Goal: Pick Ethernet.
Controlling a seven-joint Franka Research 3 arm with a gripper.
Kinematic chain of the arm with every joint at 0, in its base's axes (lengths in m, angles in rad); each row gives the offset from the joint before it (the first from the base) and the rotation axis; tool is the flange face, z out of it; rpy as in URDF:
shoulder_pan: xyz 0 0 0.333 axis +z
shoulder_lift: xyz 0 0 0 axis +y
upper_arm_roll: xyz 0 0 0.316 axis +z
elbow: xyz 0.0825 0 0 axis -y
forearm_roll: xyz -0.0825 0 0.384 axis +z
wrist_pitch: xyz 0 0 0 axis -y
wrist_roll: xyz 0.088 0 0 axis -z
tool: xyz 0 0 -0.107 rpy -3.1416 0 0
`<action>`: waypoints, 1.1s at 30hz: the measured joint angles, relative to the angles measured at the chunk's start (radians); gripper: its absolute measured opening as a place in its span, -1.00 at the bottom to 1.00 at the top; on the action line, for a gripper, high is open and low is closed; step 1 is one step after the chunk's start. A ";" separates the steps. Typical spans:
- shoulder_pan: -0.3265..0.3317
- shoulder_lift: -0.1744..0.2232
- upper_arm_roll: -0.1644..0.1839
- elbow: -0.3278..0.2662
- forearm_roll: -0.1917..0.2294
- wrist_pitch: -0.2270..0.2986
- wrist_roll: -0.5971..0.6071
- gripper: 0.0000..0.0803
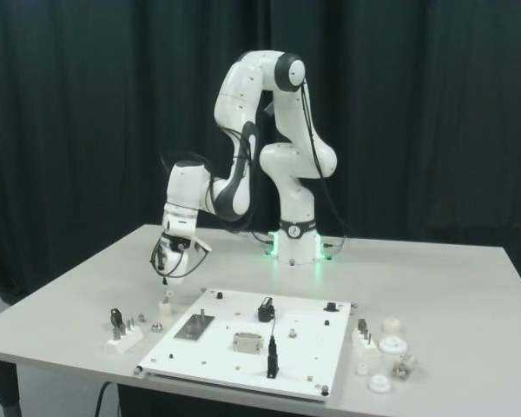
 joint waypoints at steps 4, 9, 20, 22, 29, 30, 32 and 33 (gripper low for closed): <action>0.000 0.012 0.004 0.001 0.000 0.015 0.000 0.99; 0.000 0.026 0.006 0.002 0.001 0.029 0.000 0.99; 0.000 0.046 0.009 0.003 0.002 0.054 0.002 0.99; 0.000 0.048 0.010 0.003 0.002 0.056 0.002 0.99; 0.000 0.052 0.013 0.003 0.012 0.061 0.003 0.99; 0.000 0.052 0.014 0.003 0.014 0.061 0.003 0.99; 0.000 0.053 0.015 0.003 0.016 0.063 0.003 0.99; 0.000 0.053 0.015 0.003 0.017 0.064 0.003 0.99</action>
